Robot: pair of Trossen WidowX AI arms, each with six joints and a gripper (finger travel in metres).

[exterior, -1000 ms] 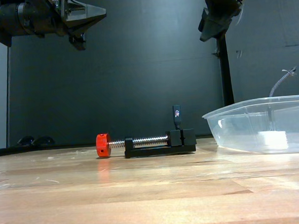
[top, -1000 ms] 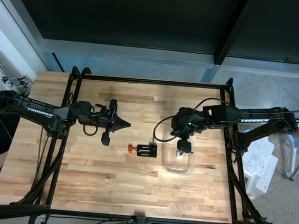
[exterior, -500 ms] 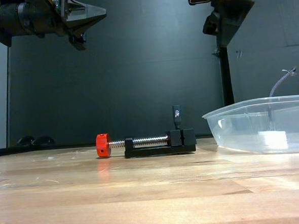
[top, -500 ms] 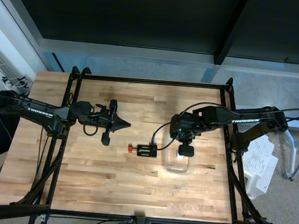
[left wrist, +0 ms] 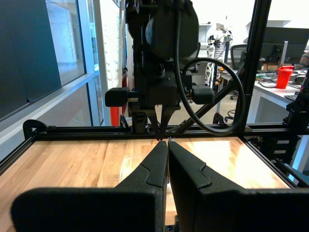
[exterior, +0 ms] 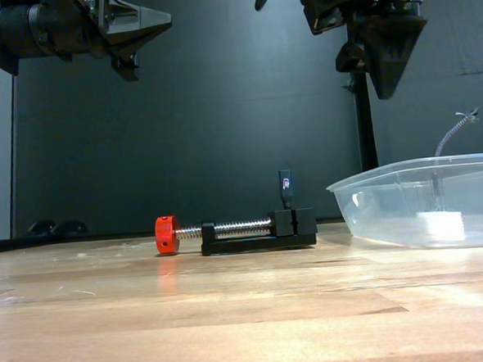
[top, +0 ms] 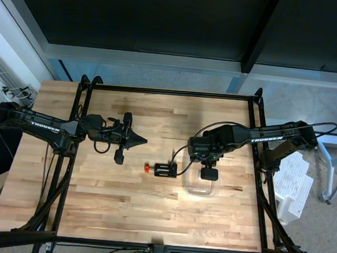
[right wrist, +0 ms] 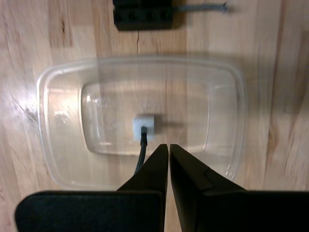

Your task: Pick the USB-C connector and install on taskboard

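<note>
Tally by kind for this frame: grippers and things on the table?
grippers: 2 (left gripper raised at the table's left; right gripper above the tray)
taskboard: 1
USB-C connector: 1
clear plastic tray: 1
white square piece: 1
Total: 6

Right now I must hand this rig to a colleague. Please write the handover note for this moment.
Left gripper: shut, empty, parked high at the left.
Right gripper: shut, empty, high over the clear tray.
USB-C connector: seemingly the slim dark piece in the tray, at the white square piece.
Taskboard: on the table beside the tray, on the left arm's side.
Done: nothing.
Left: pick, carry, install.
</note>
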